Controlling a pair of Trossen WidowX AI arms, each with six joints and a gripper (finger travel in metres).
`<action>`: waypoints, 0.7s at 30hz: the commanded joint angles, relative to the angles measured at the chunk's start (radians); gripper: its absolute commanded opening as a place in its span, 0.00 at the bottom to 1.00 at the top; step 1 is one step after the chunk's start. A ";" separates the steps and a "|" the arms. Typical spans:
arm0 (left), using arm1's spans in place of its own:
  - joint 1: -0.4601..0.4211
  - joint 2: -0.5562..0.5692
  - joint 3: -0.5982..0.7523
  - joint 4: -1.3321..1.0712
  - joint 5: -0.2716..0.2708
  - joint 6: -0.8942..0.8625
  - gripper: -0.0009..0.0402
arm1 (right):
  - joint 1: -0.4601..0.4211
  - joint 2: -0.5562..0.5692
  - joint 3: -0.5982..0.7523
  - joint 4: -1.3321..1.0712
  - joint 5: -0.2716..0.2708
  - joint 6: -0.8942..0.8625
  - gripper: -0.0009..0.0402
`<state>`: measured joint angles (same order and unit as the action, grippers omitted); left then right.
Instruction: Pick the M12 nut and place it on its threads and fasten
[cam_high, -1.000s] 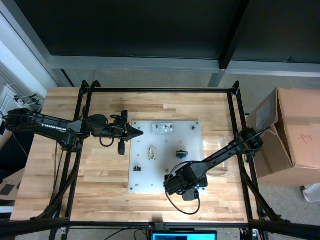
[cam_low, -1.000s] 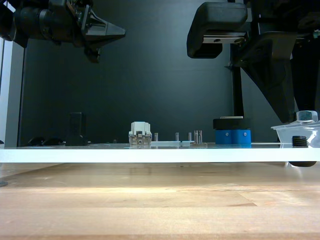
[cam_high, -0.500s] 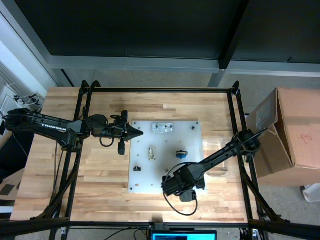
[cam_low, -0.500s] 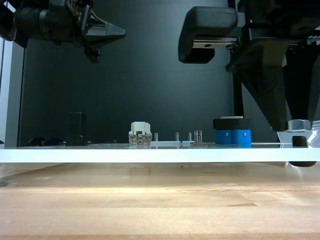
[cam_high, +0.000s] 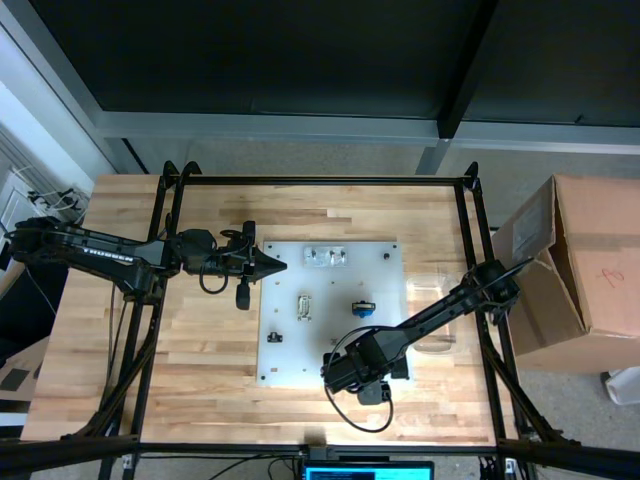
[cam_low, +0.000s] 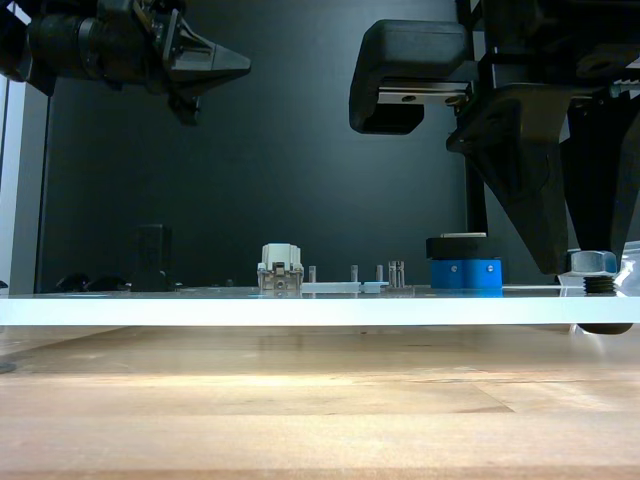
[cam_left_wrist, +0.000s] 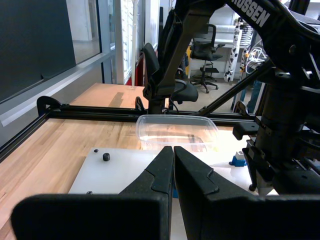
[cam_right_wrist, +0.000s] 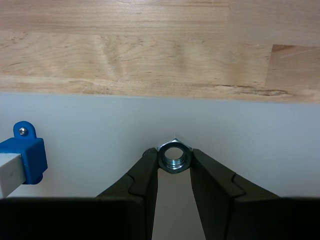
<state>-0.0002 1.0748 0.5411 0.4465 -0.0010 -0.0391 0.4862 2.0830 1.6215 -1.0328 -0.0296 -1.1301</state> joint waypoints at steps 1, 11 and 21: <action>0.000 0.000 0.000 0.000 0.000 0.000 0.02 | -0.002 0.003 -0.002 -0.003 0.002 0.030 0.08; 0.000 0.000 0.000 0.000 0.000 0.000 0.02 | -0.004 0.002 -0.001 -0.002 0.002 0.327 0.08; 0.000 0.000 0.000 0.000 0.000 0.000 0.02 | -0.005 0.002 -0.001 -0.001 0.002 0.609 0.08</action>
